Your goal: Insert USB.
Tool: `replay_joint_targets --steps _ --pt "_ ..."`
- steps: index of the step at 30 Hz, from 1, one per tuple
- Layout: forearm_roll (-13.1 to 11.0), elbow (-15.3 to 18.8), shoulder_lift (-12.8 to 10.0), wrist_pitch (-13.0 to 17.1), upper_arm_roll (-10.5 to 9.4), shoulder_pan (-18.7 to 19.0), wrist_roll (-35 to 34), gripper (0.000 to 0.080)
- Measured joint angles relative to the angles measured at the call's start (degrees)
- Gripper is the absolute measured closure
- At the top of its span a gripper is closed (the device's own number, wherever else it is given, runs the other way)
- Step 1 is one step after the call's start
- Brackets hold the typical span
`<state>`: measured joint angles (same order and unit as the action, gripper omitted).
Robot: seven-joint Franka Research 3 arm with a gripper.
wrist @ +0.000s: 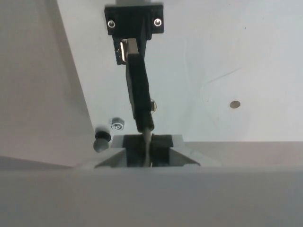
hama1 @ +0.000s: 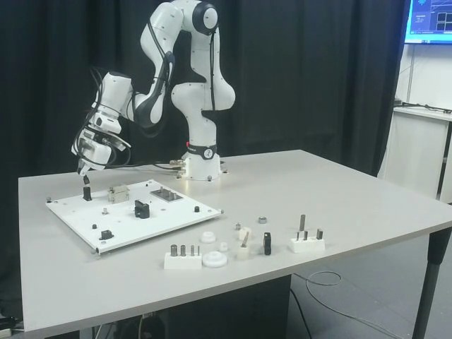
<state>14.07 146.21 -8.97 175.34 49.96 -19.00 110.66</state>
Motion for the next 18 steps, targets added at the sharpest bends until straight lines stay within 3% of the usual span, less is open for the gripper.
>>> replay_joint_targets --steps 18 --pt "0.0 -0.3 -0.6 0.8 -0.48 0.0 0.0 0.0777"
